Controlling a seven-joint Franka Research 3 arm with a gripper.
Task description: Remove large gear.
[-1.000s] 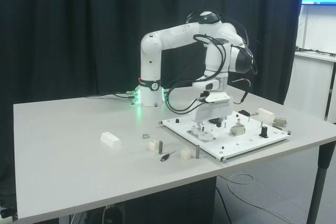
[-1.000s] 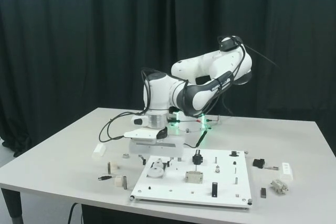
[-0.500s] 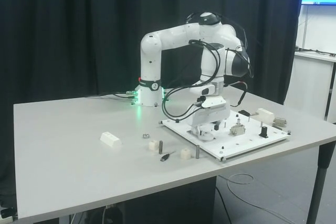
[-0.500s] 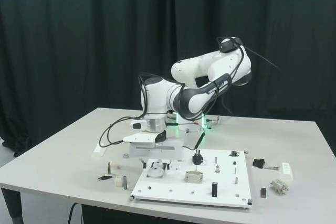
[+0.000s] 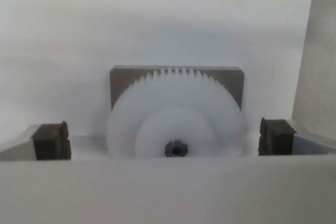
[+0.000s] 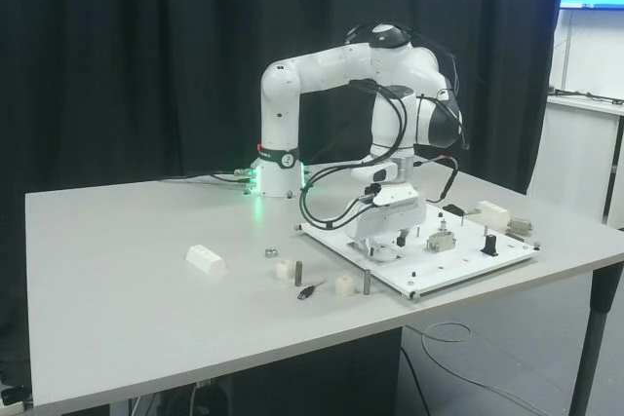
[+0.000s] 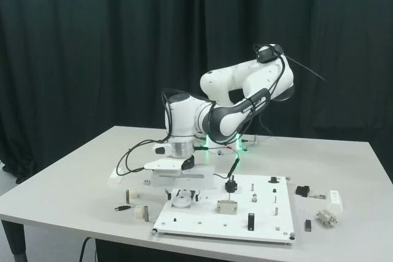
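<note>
The large white gear [image 5: 176, 124] lies flat on the white board [image 7: 209, 220] in front of a grey block [image 5: 122, 80], with a dark hole at its hub. My gripper [image 5: 164, 139] is open and low over it, one black fingertip [image 5: 51, 141] on each side of the gear, both a little apart from its teeth. In the second room view the gripper [image 7: 182, 192] hangs just above the gear [image 7: 181, 200] at the board's near left corner. In the first room view the hand [image 6: 387, 231] covers most of the gear.
The board [image 6: 458, 265] carries several small black and grey fixtures [image 7: 227, 205]. Left of it on the table lie small white blocks [image 6: 285, 269], black pegs [image 6: 298, 273] and a larger white block [image 6: 205, 258]. Connectors [image 7: 325, 217] lie right of the board.
The arm has lowered the hand onto the gear's spot and turned the wrist; the fingers now straddle the gear. The gear has not moved.
</note>
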